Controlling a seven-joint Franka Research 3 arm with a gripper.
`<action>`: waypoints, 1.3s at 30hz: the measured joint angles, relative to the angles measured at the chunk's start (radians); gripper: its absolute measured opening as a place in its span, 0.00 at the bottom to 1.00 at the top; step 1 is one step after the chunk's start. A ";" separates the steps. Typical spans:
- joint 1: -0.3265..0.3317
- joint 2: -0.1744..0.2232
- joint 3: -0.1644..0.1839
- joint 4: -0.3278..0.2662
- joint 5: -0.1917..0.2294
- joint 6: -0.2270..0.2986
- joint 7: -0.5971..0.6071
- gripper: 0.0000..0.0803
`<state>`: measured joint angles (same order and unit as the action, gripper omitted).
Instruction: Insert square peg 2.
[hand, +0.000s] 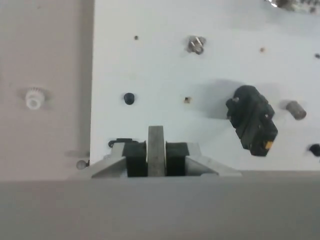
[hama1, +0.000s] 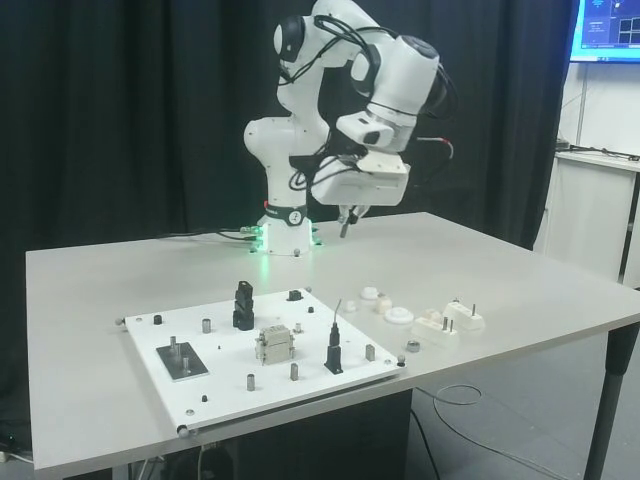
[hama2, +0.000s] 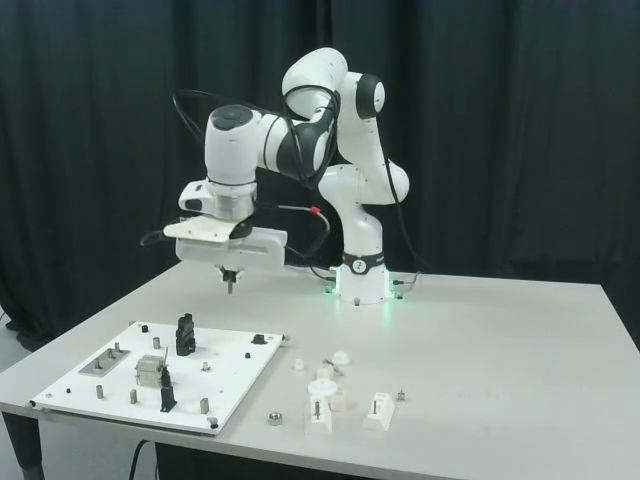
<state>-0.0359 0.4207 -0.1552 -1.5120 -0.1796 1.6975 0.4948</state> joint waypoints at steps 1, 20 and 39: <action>0.000 -0.005 -0.006 -0.005 0.004 0.004 0.012 0.10; 0.000 -0.060 -0.118 -0.033 0.029 0.027 0.237 0.10; 0.000 -0.080 -0.220 -0.055 0.113 0.026 0.530 0.10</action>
<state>-0.0360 0.3410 -0.3757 -1.5672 -0.0665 1.7239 1.0248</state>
